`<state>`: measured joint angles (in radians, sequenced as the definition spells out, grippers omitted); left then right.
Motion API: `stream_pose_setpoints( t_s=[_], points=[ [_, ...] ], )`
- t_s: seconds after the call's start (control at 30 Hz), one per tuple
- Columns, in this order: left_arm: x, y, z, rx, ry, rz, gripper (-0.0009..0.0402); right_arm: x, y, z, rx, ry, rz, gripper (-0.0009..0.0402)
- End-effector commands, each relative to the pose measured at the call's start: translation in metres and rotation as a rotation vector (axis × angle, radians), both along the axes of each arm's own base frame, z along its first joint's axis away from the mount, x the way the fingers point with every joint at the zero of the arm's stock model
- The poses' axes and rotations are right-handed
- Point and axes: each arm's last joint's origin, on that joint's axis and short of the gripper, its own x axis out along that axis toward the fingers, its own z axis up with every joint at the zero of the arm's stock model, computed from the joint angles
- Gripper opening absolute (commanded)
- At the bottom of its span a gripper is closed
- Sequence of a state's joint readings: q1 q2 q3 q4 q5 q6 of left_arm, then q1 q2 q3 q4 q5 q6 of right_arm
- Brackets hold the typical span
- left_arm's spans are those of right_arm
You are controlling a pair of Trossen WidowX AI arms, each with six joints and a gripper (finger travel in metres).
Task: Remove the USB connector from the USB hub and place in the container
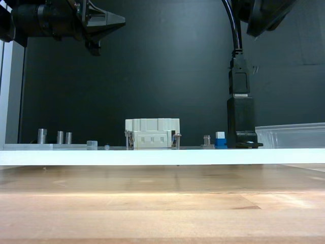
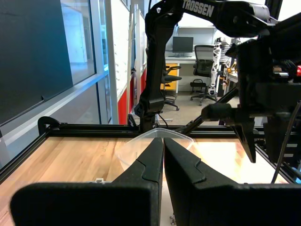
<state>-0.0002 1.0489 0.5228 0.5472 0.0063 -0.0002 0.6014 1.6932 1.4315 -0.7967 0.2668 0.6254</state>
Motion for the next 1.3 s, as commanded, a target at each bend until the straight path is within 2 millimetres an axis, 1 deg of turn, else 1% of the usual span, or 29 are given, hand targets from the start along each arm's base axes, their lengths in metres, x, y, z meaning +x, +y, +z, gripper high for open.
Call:
stream_pose_setpoints(
  t_s=[0.03, 0.3, 0.57, 1.03, 1.17, 1.3],
  points=[
    [0.0, 0.0, 0.0, 0.0, 0.0, 0.0, 0.0001, 0.004, 0.003, -0.006, 0.001, -0.003, -0.003, 0.0133],
    [0.0, 0.0, 0.0, 0.0, 0.0, 0.0, 0.0001, 0.013, 0.008, -0.019, 0.001, 0.006, -0.018, 0.0133],
    [0.0, 0.0, 0.0, 0.0, 0.0, 0.0, 0.0001, 0.019, 0.008, -0.027, -0.02, 0.001, -0.042, 0.0133],
    [0.0, 0.0, 0.0, 0.0, 0.0, 0.0, 0.0001, 0.031, 0.01, -0.044, -0.011, 0.02, -0.03, 0.0132],
    [0.0, 0.0, 0.0, 0.0, 0.0, 0.0, 0.0001, 0.032, 0.009, -0.044, -0.011, 0.02, -0.029, 0.0121],
    [0.0, 0.0, 0.0, 0.0, 0.0, 0.0, 0.0001, 0.032, 0.009, -0.044, -0.016, 0.022, -0.025, 0.0099]
  ],
)
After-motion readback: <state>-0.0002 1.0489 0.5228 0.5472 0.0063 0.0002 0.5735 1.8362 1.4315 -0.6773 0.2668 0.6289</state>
